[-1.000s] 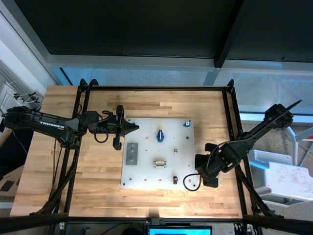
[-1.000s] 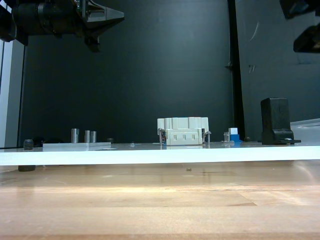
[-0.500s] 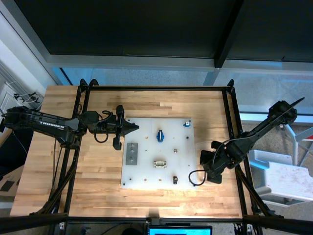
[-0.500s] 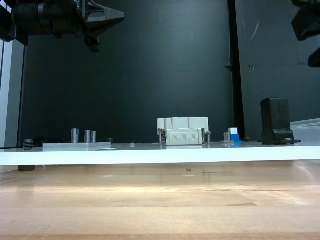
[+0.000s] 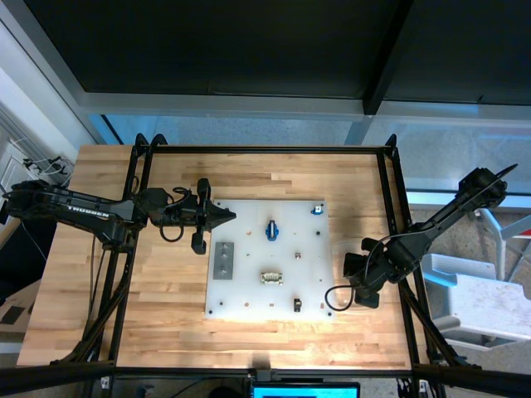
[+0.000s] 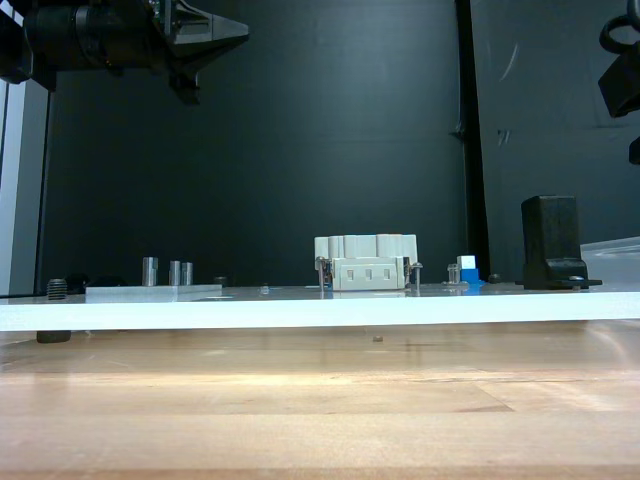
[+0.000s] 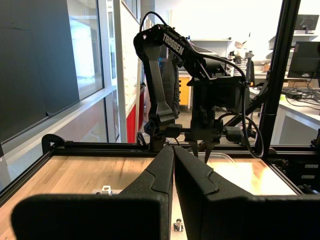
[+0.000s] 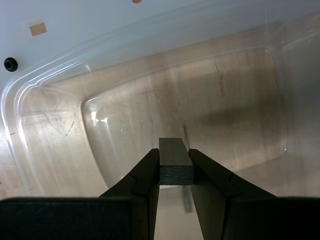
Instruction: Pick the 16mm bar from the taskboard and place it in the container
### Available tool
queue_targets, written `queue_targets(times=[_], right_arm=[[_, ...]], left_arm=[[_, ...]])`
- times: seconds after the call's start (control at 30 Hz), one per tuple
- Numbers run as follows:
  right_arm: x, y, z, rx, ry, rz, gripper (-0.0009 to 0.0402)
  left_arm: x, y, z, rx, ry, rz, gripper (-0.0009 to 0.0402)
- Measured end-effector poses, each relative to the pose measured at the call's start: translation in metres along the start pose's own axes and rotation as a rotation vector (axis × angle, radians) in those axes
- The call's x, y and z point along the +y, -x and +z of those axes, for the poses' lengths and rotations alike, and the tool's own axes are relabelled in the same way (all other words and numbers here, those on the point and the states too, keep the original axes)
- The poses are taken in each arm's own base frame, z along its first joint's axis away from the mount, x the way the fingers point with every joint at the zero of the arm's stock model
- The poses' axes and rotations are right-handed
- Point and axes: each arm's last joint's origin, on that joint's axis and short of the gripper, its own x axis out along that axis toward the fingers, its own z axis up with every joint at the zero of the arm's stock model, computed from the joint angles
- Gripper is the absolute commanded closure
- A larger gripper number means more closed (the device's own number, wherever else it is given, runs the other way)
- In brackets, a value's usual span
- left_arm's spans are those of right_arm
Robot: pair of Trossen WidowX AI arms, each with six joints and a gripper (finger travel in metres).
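Note:
My right gripper (image 8: 175,172) is shut on the 16mm bar (image 8: 176,159), a dark grey piece whose end shows between the fingertips. It hangs over the inside of the clear container (image 8: 60,130), whose rounded rim lies beside the white taskboard (image 8: 100,15). From above, the right gripper (image 5: 362,290) is just off the right edge of the taskboard (image 5: 249,282). My left gripper (image 5: 226,215) is shut on nothing and hovers high over the board's back left corner; its fingertips (image 7: 165,160) press together.
The board carries a grey block (image 5: 224,259) with short metal pegs (image 6: 150,271), a blue part (image 5: 271,230), a beige connector (image 6: 366,262) and a small black part (image 6: 550,242). A black frame surrounds the wooden table (image 5: 166,307).
The right gripper has drifted right and a little away from the board's edge, rising out of the low view. The left arm has not moved.

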Motion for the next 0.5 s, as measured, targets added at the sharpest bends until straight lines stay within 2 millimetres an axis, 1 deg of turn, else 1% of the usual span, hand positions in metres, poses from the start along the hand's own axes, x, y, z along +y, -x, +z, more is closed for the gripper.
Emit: queue_targets(times=[0.43,0.5], right_arm=[[-0.0002,-0.0023,-0.0003,-0.004,-0.001,0.005,0.0392],[-0.0003,-0.0023,-0.0003,-0.004,-0.002,0.005,0.0387]], left_arm=[[0.0000,0.0000,0.0001,0.000,0.000,0.000,0.0393],[0.0000,0.0000,0.0000,0.000,0.000,0.000,0.0393]])
